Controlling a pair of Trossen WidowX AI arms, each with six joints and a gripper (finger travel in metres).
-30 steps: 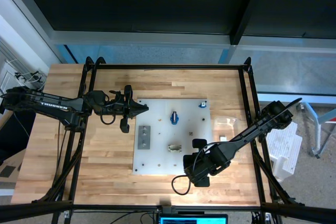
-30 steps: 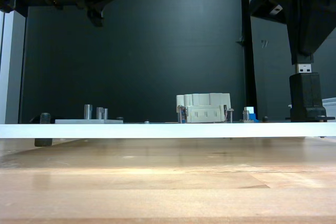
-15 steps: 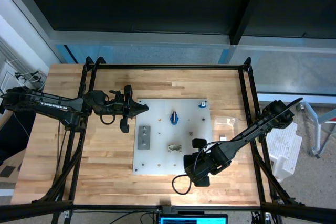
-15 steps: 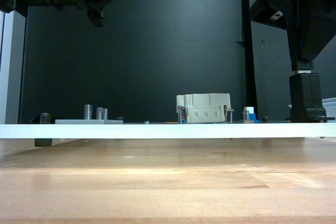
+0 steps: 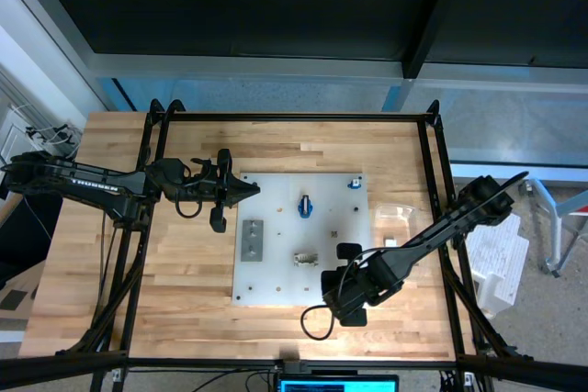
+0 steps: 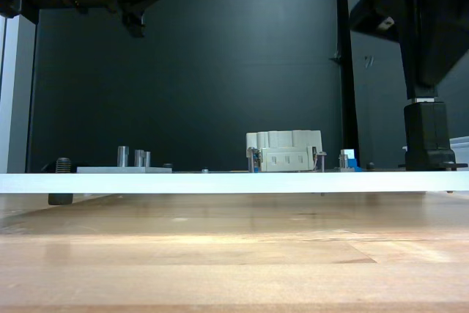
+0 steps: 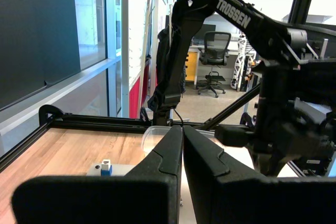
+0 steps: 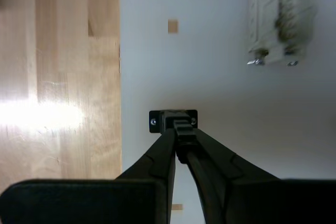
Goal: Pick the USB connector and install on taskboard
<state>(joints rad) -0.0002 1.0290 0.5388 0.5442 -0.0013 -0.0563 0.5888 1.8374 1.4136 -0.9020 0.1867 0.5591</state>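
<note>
The white taskboard lies mid-table. My right gripper hangs over its near right corner, shut on the dark USB connector. The plug stands upright in the small black socket. In the low view only a thin silver band of the USB connector shows above the socket, under the right gripper. My left gripper hovers shut and empty, high over the board's far left corner; its fingers are pressed together.
On the board stand a grey block, a blue part, a metal connector and a small blue-white piece. A clear plastic tray sits right of the board. Black frame rails border the table.
My right gripper has lowered slightly, pushing the USB connector down into the black socket; its silver tip, exposed a second ago, is now almost hidden. The left arm has not moved.
</note>
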